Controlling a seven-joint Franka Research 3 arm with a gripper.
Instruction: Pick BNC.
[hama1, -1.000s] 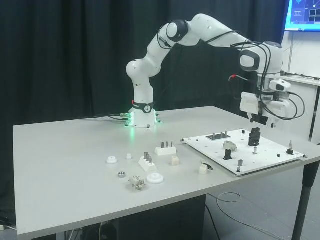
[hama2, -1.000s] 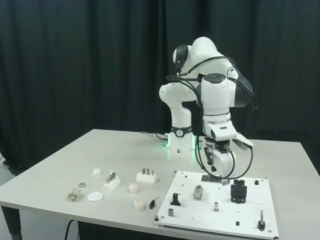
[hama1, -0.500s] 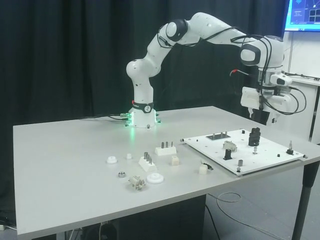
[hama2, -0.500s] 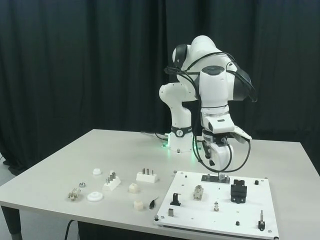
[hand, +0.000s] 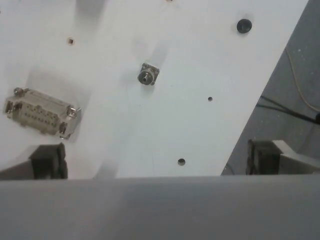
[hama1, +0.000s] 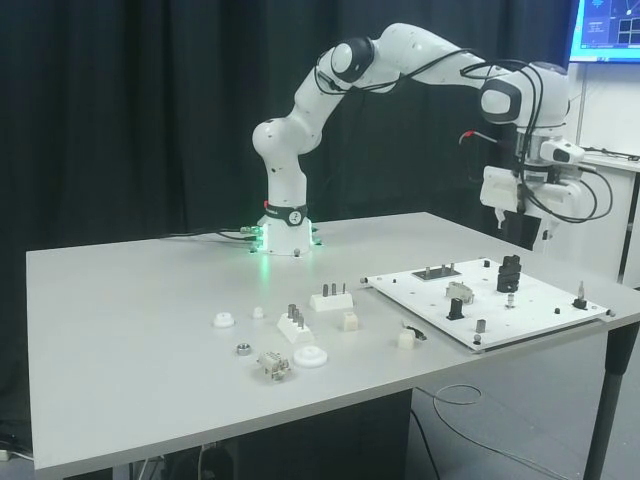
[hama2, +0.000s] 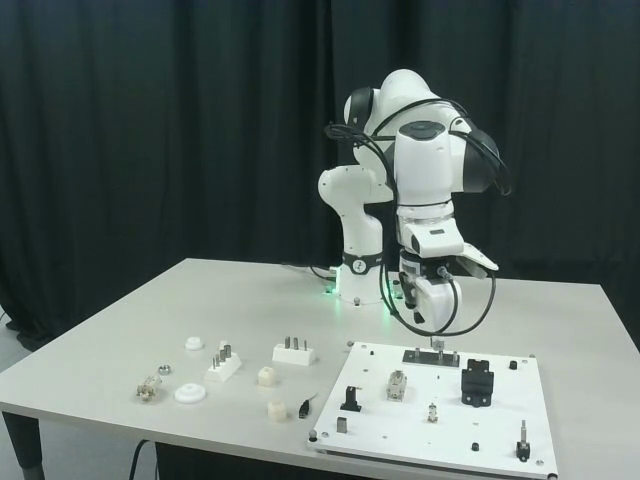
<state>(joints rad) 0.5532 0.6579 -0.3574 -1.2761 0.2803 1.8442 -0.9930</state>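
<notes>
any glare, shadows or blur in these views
Wrist view: a blurred grey band fills the lower part, and the connector casts a soft shadow on the white board. First room view: green glow at the arm's base, bright screen top corner. Second room view: even light.

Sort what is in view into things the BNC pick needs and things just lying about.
Needed:
small square-flanged metal BNC connector
white mounting board
gripper

Lying about:
grey multi-pin rectangular connector
white toothed gear disc
white block with metal pins
</notes>
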